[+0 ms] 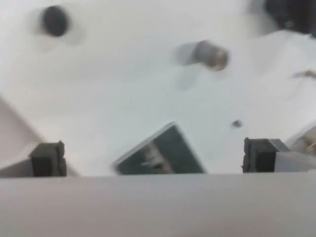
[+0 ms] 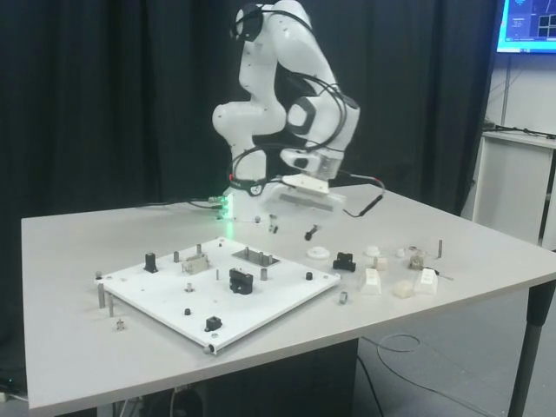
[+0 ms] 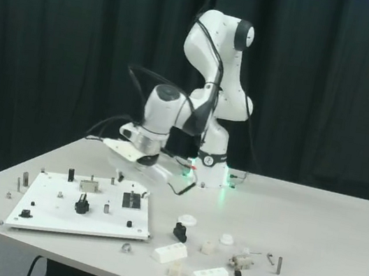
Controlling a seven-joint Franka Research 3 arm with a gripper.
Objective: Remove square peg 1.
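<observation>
The white board [image 2: 217, 291] lies on the grey table. Near its far edge a black rectangular socket [image 2: 257, 257] holds a grey upright square peg [image 2: 260, 254], which also shows in the second room view [image 3: 131, 197]. In the wrist view the socket [image 1: 168, 153] sits between the fingertips, with the pale peg [image 1: 150, 159] inside it. My gripper [image 1: 153, 157] hangs open above this spot, clear of the board and touching nothing. In the room views the gripper [image 2: 292, 229] [image 3: 132, 182] hovers over the board's far side.
Black fixtures [image 2: 240, 281] and small round pegs [image 1: 211, 53] stand on the board. Loose white blocks [image 2: 372, 280], a black clip [image 2: 344, 261] and a thin post [image 2: 440, 248] lie on the table beside it. A green light [image 2: 228, 204] glows at the arm's base.
</observation>
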